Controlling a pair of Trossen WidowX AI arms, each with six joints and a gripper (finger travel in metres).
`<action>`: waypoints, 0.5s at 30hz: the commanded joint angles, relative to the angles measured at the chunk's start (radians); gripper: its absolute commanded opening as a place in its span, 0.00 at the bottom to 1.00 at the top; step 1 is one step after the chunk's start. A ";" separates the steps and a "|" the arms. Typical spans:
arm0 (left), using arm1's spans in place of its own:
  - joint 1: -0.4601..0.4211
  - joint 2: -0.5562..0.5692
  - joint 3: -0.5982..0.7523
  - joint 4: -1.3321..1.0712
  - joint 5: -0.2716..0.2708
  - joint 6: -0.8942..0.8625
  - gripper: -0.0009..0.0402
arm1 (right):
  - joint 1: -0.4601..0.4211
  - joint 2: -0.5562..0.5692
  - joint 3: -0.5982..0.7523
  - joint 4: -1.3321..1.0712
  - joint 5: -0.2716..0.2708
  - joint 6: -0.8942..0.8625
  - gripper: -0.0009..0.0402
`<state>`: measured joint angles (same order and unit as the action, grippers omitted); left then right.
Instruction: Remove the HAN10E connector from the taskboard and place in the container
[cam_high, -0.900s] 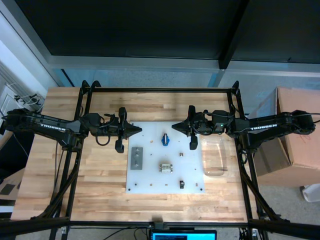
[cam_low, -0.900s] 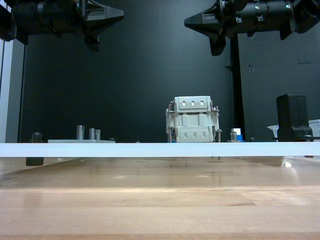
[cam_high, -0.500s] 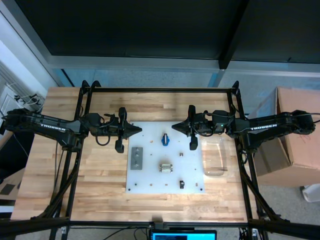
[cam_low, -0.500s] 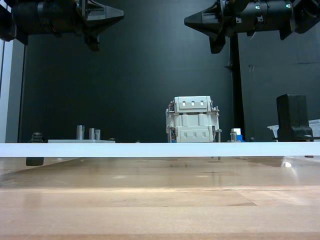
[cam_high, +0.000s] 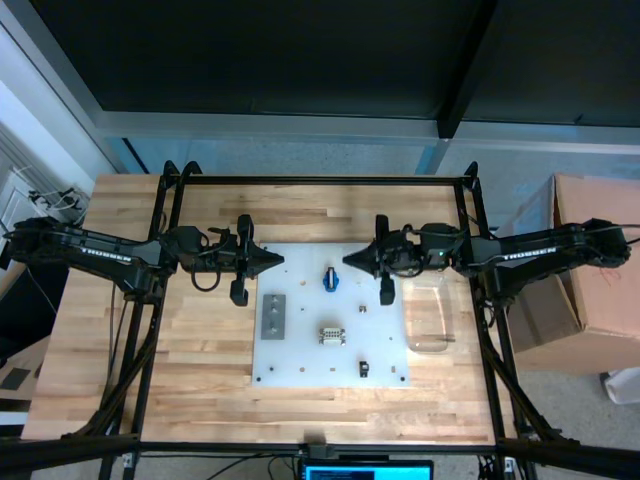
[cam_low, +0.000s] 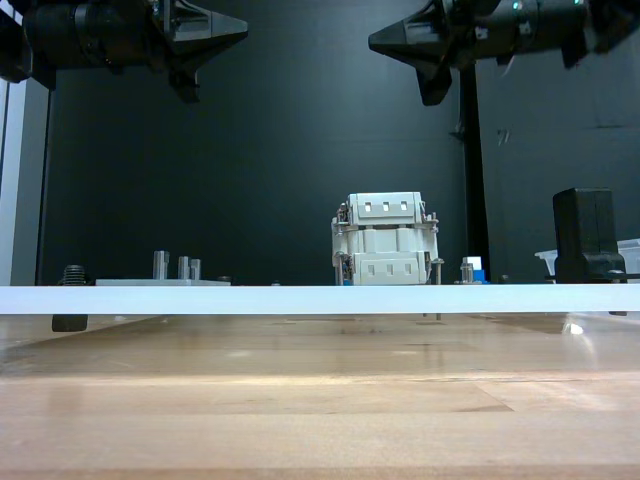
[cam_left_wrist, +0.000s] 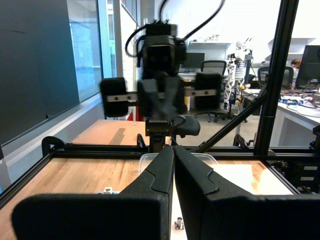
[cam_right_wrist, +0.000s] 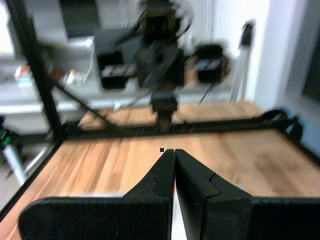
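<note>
From the high view, the HAN10E connector (cam_high: 332, 335) sits in its seat near the middle of the taskboard (cam_high: 300, 365), with neither arm touching it. The left tool (cam_high: 272, 260) hangs over the taskboard's far left corner. The right tool (cam_high: 352, 259) hangs over the far edge, right of centre. Both point inward at each other, which reads as a waiting pose held well off the fittings. The clear container (cam_high: 430, 315) lies on the worktop (cam_high: 190, 370) just beside the taskboard's right edge, so the carry across looks short. A blue part (cam_high: 331, 278) stands toward the far edge and a grey block (cam_high: 272, 316) toward the left edge. A cardboard box (cam_high: 590, 260) sits off past the right side.

The low view shows the connector upright and fully down on the taskboard, with both tools high above it. A black block (cam_low: 583, 236) rises near the taskboard's right end. It is probably the one thing to steer around on the way to the container. Short pegs (cam_low: 175, 266) stand at the left end, out of the way.

In the left wrist view the left tool's fingers (cam_left_wrist: 160, 170) are pressed together on nothing.

In the right wrist view the right tool's fingers (cam_right_wrist: 162, 172) seem pressed together too, with nothing between them. Either tool would have to spread before it could take the connector.
</note>
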<state>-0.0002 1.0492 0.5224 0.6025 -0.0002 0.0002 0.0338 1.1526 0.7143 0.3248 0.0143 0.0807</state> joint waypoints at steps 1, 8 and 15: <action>0.000 0.000 0.000 0.000 0.000 0.000 0.02 | 0.045 0.031 0.097 -0.206 0.021 0.009 0.02; 0.000 0.000 0.000 0.000 0.000 0.000 0.02 | 0.138 0.143 0.325 -0.600 0.047 0.043 0.02; 0.000 0.000 0.000 0.000 0.000 0.000 0.02 | 0.185 0.249 0.523 -0.874 0.047 0.101 0.02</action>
<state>-0.0002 1.0492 0.5228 0.6022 -0.0002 -0.0002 0.2111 1.3819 1.2022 -0.4984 0.0612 0.1749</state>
